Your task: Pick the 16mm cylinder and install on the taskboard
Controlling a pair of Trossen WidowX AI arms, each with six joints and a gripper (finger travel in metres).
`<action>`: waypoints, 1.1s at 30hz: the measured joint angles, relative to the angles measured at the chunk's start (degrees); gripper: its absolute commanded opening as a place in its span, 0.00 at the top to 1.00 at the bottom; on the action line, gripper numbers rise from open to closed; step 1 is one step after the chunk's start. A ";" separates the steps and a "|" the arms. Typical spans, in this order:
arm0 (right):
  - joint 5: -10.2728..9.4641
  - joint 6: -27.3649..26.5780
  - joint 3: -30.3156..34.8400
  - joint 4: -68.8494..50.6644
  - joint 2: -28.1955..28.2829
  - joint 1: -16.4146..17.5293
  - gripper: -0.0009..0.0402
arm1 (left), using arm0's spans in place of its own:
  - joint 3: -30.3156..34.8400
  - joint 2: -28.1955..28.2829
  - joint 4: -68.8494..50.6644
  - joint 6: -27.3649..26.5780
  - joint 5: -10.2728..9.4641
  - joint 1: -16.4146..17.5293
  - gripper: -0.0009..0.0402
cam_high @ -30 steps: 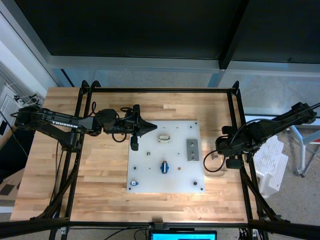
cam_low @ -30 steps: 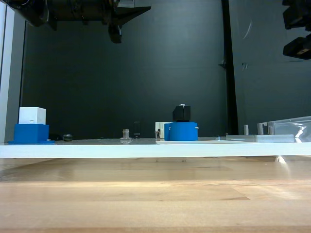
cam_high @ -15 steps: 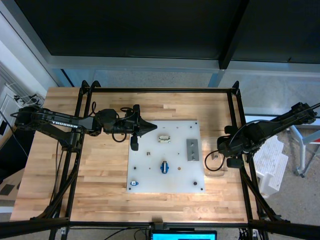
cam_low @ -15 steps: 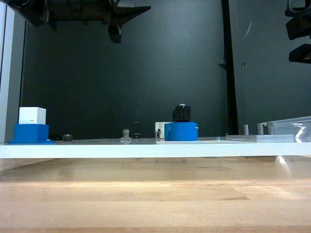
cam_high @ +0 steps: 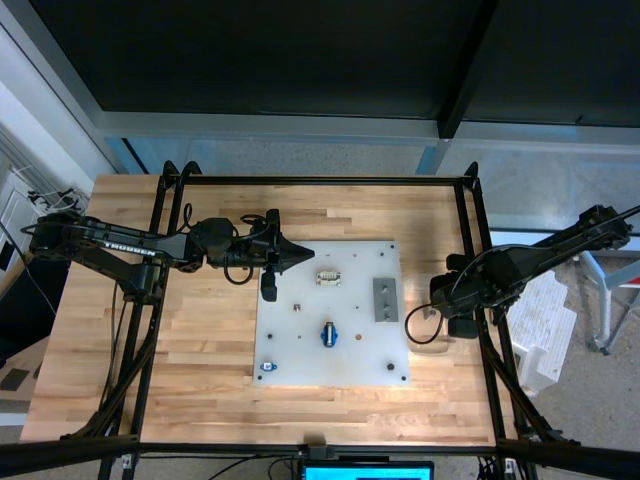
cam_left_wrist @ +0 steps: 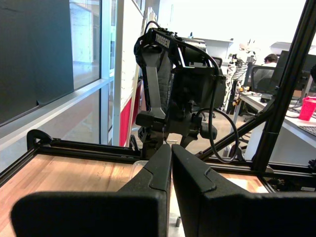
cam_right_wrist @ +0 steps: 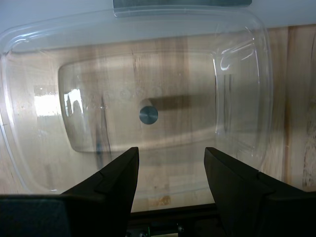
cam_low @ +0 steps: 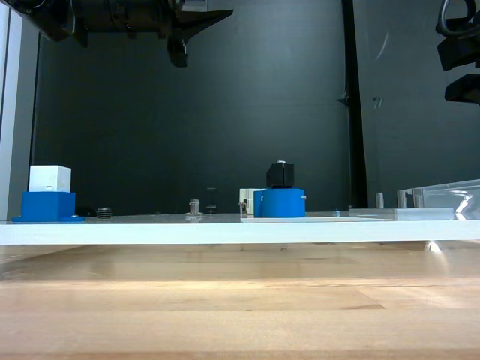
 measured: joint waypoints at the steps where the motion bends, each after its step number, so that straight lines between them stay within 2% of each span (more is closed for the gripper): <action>1: 0.00 -0.04 -0.02 0.44 0.33 0.00 0.53 | -0.02 -0.02 0.00 0.02 0.00 0.00 0.98; 23: -0.04 0.92 -7.19 11.87 5.38 0.02 0.53 | 0.00 0.00 0.00 0.02 0.00 0.00 0.98; 33: -0.17 2.58 -10.27 16.81 5.90 0.17 0.55 | 0.00 0.00 0.00 0.02 -0.02 0.00 0.98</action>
